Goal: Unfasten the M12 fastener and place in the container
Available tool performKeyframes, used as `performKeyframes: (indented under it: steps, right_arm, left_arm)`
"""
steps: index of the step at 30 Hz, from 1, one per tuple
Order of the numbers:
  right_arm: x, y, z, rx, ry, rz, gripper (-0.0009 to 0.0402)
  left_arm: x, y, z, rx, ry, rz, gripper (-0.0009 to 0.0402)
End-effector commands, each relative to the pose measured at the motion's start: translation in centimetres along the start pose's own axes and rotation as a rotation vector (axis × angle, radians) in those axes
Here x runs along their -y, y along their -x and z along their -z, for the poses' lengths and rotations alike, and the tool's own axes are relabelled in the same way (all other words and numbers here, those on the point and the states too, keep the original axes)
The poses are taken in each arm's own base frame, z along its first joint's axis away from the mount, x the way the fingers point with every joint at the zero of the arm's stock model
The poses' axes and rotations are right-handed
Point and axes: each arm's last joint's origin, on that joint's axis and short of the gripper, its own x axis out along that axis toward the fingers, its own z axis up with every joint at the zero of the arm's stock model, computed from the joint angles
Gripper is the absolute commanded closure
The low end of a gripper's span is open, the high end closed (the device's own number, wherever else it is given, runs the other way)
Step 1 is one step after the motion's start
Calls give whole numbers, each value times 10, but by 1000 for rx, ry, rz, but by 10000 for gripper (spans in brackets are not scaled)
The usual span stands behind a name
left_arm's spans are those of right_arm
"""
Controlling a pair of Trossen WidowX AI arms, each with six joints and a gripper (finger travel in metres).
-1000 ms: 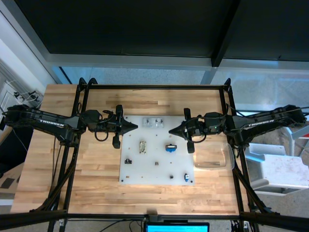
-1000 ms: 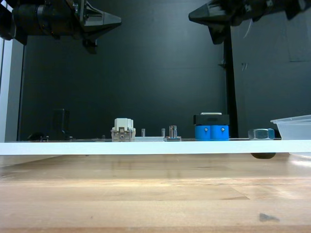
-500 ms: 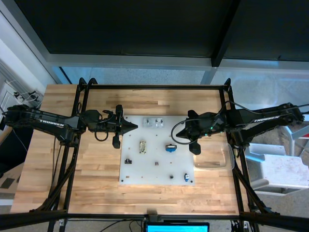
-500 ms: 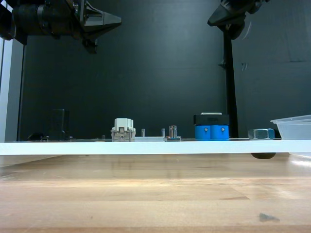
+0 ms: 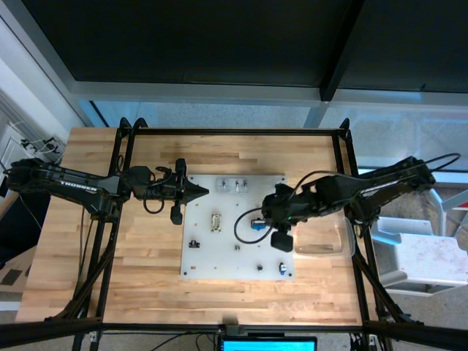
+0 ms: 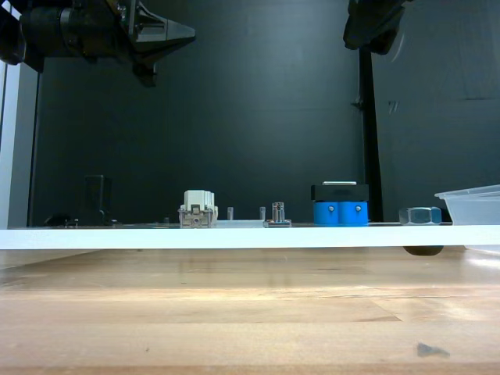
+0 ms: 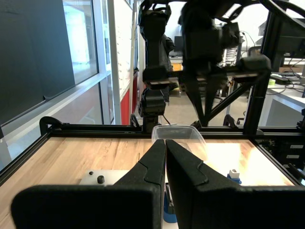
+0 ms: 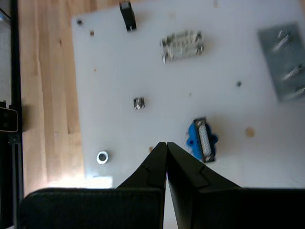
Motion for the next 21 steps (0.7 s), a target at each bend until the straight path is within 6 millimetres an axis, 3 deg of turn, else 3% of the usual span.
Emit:
performKeyframes:
  steps: [1, 8, 21]
  right_arm:
    - [-9, -11, -2, -93, -48, 43, 393]
    - [-30, -35, -5, -250, -170, 135, 393]
    - [-72, -67, -5, -357, -314, 154, 393]
  left_arm:
    - [0, 0, 0, 0, 0, 0, 393]
    - [0, 0, 0, 0, 0, 0, 393]
    - [0, 0, 0, 0, 0, 0, 393]
